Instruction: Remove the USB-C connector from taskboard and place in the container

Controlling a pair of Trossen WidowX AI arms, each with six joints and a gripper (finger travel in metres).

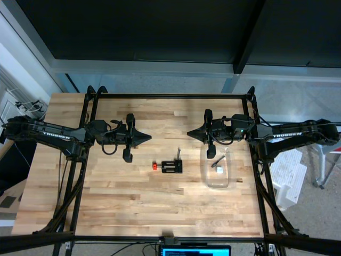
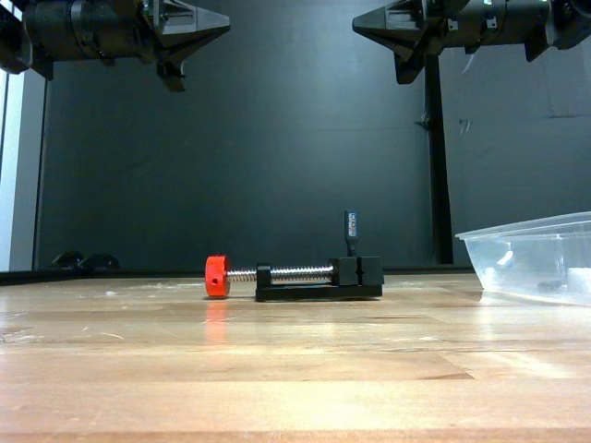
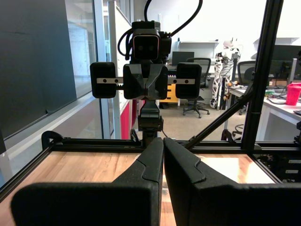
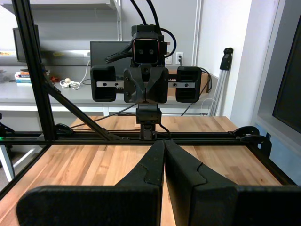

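Observation:
The taskboard is a small black fixture at the table's middle, with an orange-red knob and a thin upright pin. To its right stands the clear container. In the container lies a slim dark piece that looks like the USB-C connector, beside a tiny white block. My left gripper hangs high, left of and behind the taskboard, shut and holding nothing. My right gripper hovers high beside the container's far end, also shut with nothing in it. The two grippers point at each other.
A black metal frame runs along the table's back and sides. Each wrist view shows the opposite arm head-on above the wooden table. A laptop edge sits at the near edge.

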